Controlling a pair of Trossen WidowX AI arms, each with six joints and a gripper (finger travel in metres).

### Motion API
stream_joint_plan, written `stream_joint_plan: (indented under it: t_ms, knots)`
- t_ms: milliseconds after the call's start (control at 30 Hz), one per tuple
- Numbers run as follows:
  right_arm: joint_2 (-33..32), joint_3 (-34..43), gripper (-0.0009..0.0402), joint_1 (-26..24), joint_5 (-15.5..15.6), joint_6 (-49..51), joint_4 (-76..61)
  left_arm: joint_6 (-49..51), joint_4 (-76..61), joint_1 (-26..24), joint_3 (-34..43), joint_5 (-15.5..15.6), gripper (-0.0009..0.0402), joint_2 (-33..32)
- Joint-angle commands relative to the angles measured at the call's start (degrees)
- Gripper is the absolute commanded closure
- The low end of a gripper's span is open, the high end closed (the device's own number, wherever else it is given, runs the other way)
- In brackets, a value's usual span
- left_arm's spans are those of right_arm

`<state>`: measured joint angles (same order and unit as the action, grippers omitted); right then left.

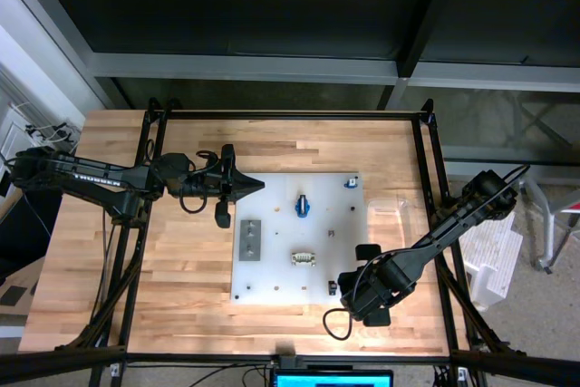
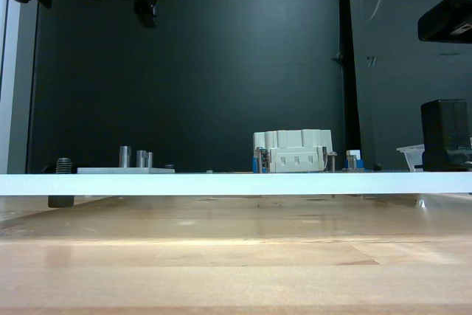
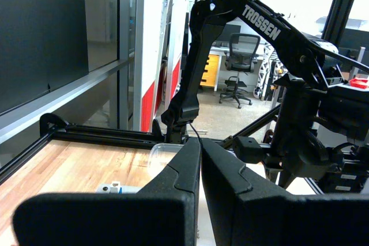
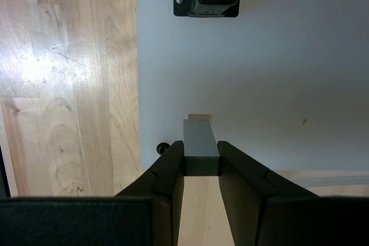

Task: Pick the 16mm bar and install on taskboard

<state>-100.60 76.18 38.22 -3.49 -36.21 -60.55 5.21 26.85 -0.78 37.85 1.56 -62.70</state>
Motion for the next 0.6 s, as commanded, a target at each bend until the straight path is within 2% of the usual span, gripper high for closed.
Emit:
stream_joint_plan:
  t_ms: [33, 600]
  knots:
    - [-0.17, -0.02, 0.0393, 0.00, -0.07, -0.44, 0.09, 0.00, 0.00, 0.02, 0.02, -0.02, 0.0393, -0.02]
    - [-0.17, -1.51, 0.0393, 0.00, -0.22, -1.46, 1.51, 0.00, 0.00, 0.02, 0.02, -0.02, 0.0393, -0.02]
